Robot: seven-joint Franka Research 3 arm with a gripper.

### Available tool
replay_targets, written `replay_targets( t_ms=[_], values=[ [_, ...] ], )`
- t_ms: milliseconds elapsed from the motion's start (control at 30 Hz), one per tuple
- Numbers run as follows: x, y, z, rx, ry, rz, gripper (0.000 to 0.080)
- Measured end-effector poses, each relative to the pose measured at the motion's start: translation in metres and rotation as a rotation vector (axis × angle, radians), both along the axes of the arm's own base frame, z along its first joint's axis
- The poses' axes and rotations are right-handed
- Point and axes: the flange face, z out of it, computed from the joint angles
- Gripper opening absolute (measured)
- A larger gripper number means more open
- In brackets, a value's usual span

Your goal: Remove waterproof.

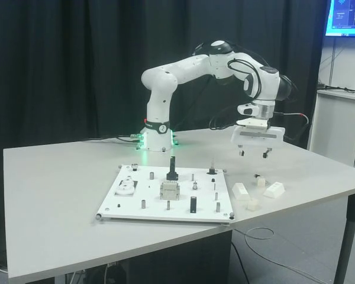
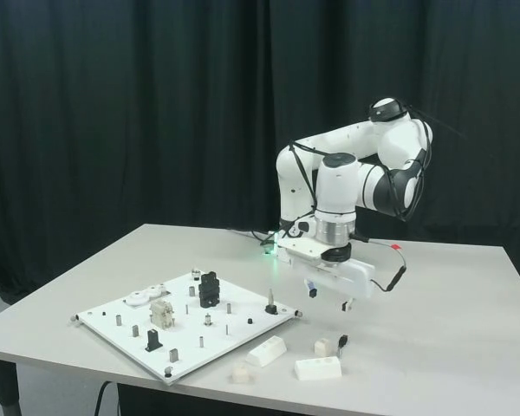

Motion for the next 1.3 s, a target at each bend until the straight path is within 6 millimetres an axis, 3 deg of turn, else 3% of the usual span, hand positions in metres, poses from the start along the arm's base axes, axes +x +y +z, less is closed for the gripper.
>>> replay_targets(
  t_ms=[100, 1300],
  values=[
    [0.000, 0.001, 0.000, -0.001, -0.001, -0.001, 0.0794],
    [0.005, -0.008, 0.014, -0.017, -0.060, -0.030, 0.0800]
  ],
)
